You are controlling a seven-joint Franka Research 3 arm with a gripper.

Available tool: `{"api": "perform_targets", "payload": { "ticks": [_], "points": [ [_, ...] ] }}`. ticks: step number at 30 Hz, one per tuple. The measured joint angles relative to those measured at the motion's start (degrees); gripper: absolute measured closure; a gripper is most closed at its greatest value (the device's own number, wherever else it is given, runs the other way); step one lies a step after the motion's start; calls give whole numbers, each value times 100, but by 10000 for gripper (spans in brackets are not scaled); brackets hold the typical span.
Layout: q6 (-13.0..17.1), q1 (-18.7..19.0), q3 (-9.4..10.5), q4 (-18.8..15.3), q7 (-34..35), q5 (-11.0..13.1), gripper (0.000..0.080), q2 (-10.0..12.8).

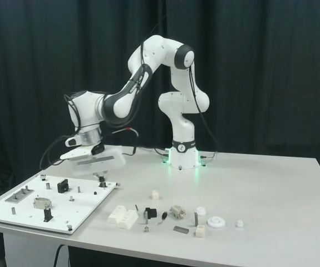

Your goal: Place round peg 1.

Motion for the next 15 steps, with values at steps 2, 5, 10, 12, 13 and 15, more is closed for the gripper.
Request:
{"api": "perform_targets", "payload": {
  "ticks": [2,5,10,12,13,15],
  "points": [
    [-77,116,1,-37,153,0,770,-63],
    [-156,309,3,-130,405,0,770,-165],
    [-173,663,11,-316,806,0,770,-327],
    [-164,818,14,-387,985,0,770,-385],
    [-156,898,15,-422,1084,0,770,-409],
    [-132,1058,17,-477,1280,0,770,-450]
  ]
}}
